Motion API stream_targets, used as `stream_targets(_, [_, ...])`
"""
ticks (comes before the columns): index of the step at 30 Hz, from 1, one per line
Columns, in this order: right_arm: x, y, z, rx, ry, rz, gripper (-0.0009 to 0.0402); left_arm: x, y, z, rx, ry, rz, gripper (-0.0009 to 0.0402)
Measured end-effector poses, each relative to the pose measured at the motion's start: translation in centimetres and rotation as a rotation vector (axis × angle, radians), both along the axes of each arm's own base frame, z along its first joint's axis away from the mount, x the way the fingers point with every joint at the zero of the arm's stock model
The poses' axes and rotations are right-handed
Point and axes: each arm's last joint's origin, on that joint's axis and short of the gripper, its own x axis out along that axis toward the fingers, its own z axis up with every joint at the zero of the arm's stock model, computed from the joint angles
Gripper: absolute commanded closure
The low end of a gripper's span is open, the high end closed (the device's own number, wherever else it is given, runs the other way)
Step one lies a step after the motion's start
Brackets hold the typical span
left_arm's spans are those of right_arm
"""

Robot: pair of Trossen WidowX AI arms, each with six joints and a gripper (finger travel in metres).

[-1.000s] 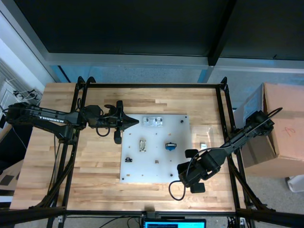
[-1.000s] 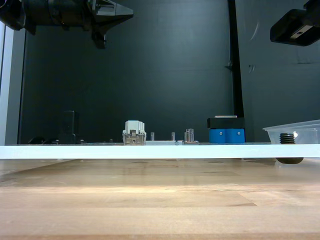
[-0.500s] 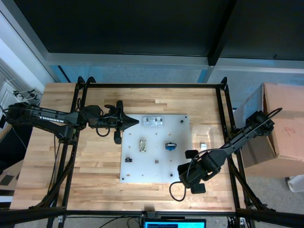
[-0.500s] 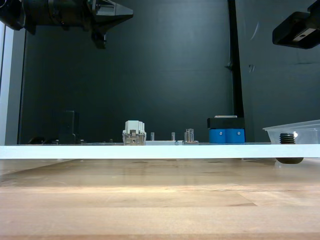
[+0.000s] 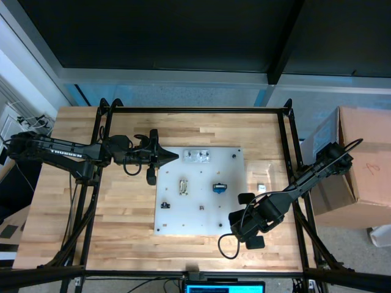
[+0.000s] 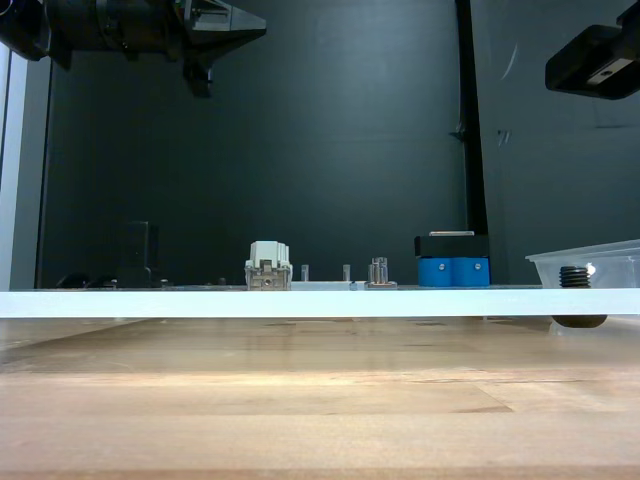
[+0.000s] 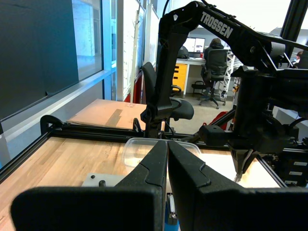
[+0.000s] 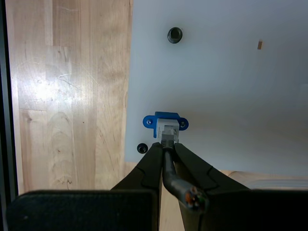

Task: Pick the RJ45 connector and install on the taskboard

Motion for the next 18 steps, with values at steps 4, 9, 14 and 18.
stream_targets(4, [-0.1,0.0,-0.2,-0.002,0.004,0.000,0.0393,0.0,0.0,0.0,0.000,0.000,0.000,0.0393])
stream_targets(9, [-0.1,-0.1,-0.5,-0.001,0.002,0.000,0.0393,0.0,0.0,0.0,0.000,0.000,0.000,0.0393])
stream_targets(14, [-0.1,-0.1,-0.8,0.001,-0.003,0.002,0.0393,0.0,0.0,0.0,0.000,0.000,0.000,0.0392])
stream_targets(18, [0.1,0.0,-1.3,-0.004,-0.001,0.008,0.0393,0.0,0.0,0.0,0.000,0.000,0.000,0.0393])
